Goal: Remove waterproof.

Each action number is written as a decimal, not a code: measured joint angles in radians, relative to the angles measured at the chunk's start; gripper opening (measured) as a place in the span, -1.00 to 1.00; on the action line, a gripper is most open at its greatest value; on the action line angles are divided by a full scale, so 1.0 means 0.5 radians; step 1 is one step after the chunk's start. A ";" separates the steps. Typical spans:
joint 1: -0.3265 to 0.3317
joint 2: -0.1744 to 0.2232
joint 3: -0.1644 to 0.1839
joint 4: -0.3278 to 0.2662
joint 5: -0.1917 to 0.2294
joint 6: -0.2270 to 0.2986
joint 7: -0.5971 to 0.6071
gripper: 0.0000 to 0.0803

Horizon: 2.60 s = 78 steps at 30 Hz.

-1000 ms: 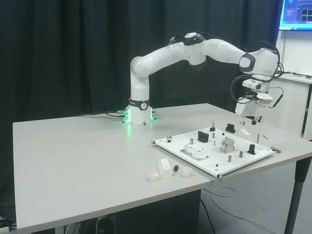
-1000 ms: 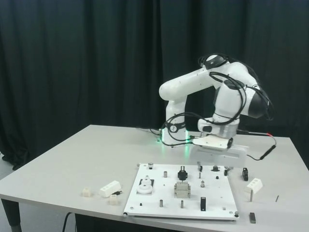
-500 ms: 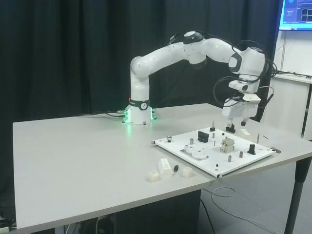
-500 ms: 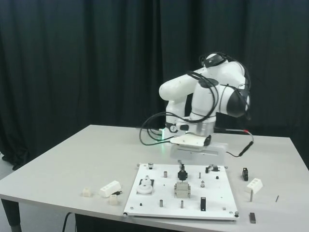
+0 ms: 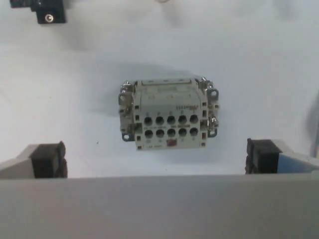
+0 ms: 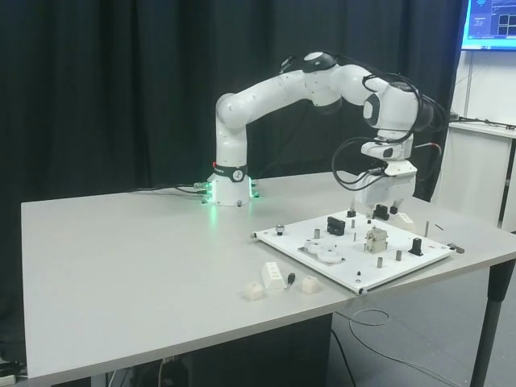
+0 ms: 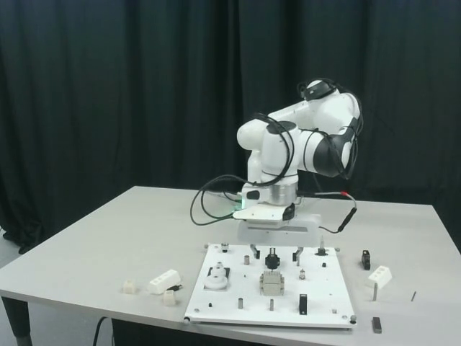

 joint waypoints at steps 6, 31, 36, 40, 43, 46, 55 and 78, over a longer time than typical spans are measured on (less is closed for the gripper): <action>-0.003 -0.034 0.004 -0.031 0.089 0.000 -0.052 0.99; -0.006 -0.121 0.065 -0.056 0.163 0.089 -0.072 0.99; -0.008 -0.121 0.083 -0.060 0.166 0.113 -0.072 0.99; -0.009 -0.121 0.094 -0.063 0.170 0.122 -0.072 0.99; -0.009 -0.121 0.101 -0.064 0.174 0.130 -0.072 0.99; -0.010 -0.121 0.108 -0.066 0.174 0.142 -0.072 0.99; -0.015 -0.124 0.116 -0.073 0.174 0.155 -0.072 0.99; -0.024 -0.126 0.136 -0.074 0.192 0.158 -0.072 0.99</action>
